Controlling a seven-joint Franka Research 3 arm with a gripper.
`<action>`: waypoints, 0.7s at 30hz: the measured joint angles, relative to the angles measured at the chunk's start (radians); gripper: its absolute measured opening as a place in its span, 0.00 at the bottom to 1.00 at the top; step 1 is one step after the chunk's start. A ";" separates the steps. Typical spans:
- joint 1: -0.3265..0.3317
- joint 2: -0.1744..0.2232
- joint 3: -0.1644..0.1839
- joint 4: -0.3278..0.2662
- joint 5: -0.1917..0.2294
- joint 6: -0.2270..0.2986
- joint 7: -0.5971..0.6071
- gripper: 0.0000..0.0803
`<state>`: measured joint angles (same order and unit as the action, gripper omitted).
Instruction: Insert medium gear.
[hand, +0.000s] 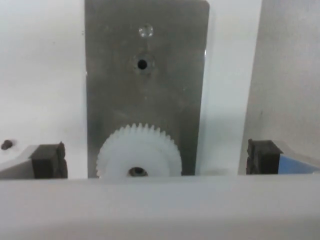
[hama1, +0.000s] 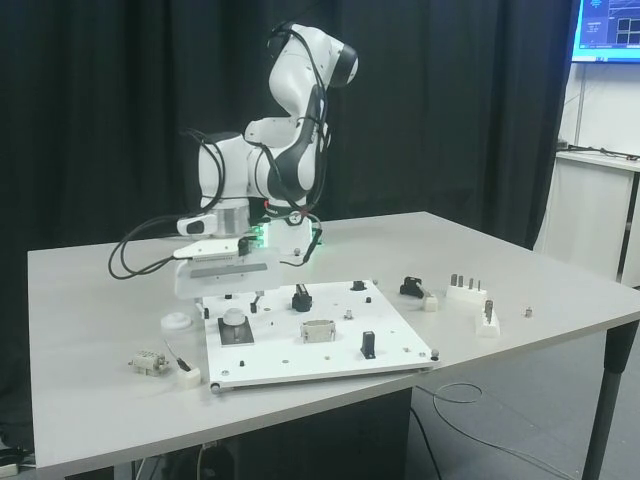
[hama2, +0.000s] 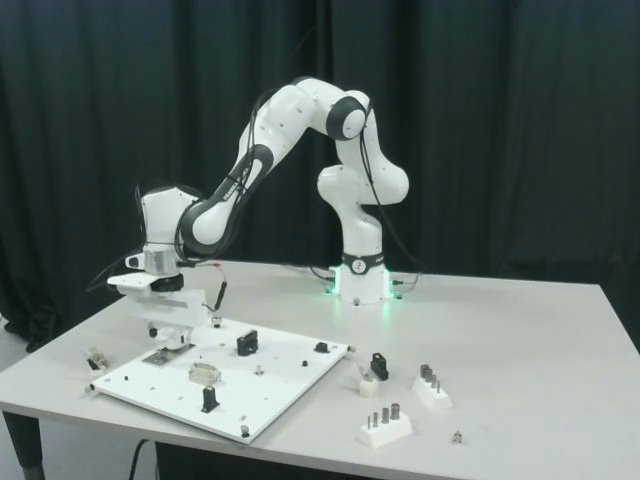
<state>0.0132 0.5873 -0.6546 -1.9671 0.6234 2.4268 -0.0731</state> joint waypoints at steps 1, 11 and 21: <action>0.000 0.000 0.001 0.000 0.000 0.000 0.001 1.00; 0.000 0.008 0.003 -0.002 0.000 0.000 0.004 1.00; 0.000 0.013 0.005 -0.004 0.000 0.003 0.004 1.00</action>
<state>0.0128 0.6001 -0.6496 -1.9707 0.6234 2.4298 -0.0690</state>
